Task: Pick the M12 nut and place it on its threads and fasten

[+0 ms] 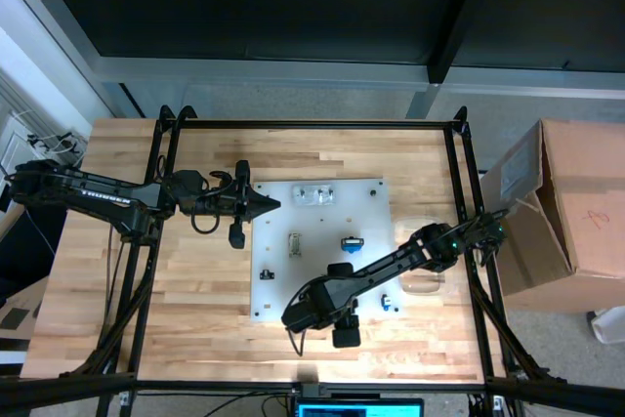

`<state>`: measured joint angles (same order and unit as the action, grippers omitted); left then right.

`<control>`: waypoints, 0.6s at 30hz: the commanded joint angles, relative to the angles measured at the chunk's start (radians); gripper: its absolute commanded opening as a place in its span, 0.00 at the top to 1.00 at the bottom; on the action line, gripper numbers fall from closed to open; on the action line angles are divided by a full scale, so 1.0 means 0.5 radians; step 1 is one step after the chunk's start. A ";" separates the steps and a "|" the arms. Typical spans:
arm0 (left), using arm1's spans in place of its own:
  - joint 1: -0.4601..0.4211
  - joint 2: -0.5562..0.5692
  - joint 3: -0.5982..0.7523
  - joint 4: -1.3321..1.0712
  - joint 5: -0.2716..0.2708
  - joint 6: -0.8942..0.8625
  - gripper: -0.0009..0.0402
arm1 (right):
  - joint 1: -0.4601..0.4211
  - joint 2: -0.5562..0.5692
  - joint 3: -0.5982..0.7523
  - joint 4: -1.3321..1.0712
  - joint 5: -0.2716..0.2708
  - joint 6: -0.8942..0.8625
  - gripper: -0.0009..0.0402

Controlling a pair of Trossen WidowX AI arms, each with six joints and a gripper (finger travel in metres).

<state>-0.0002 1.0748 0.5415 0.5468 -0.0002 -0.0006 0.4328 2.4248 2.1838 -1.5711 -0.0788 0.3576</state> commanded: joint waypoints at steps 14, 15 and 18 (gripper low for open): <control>0.000 0.001 0.000 0.002 0.000 0.001 0.98 | -0.034 -0.138 -0.045 -0.004 0.018 -0.066 0.54; 0.000 0.001 0.000 0.002 0.000 0.001 0.98 | -0.040 -0.113 -0.045 0.000 -0.011 -0.070 0.54; 0.001 0.001 0.000 -0.001 0.000 0.001 0.98 | -0.047 -0.072 -0.045 -0.005 -0.021 -0.069 0.54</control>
